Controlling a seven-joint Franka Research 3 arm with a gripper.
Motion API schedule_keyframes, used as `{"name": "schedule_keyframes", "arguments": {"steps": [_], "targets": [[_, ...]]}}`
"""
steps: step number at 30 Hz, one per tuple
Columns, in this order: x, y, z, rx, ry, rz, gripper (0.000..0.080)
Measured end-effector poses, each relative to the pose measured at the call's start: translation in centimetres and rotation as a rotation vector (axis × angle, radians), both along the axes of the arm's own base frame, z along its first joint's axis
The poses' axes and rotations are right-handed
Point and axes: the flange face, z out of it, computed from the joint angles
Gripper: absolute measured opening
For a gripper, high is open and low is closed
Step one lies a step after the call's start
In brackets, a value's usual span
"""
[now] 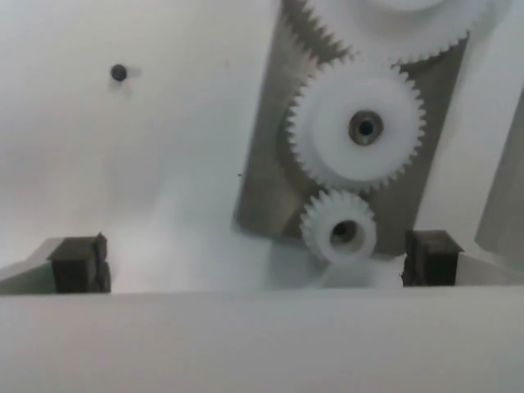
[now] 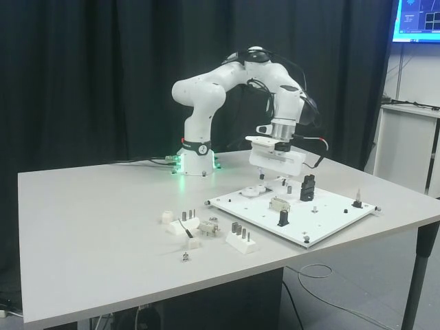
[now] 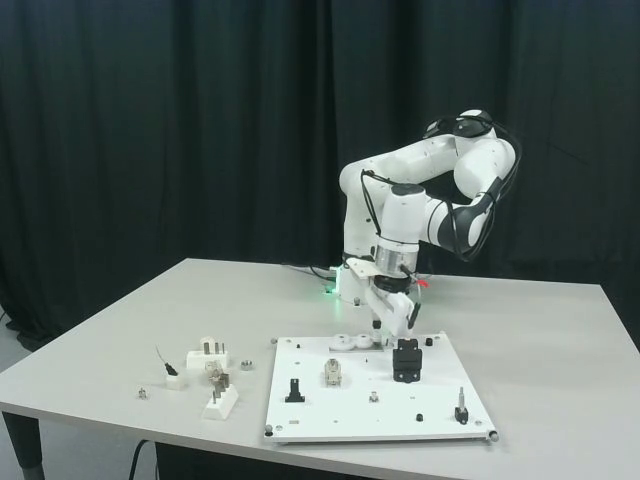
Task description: Insert small gear.
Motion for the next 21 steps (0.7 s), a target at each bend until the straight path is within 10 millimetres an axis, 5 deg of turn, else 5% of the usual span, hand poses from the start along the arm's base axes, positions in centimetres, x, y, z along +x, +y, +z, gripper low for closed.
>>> {"name": "schedule_keyframes", "arguments": {"steps": [21], "targets": [[-1.3, -1.2, -2.0, -0.02, 0.07, -0.015, 0.08]]}}
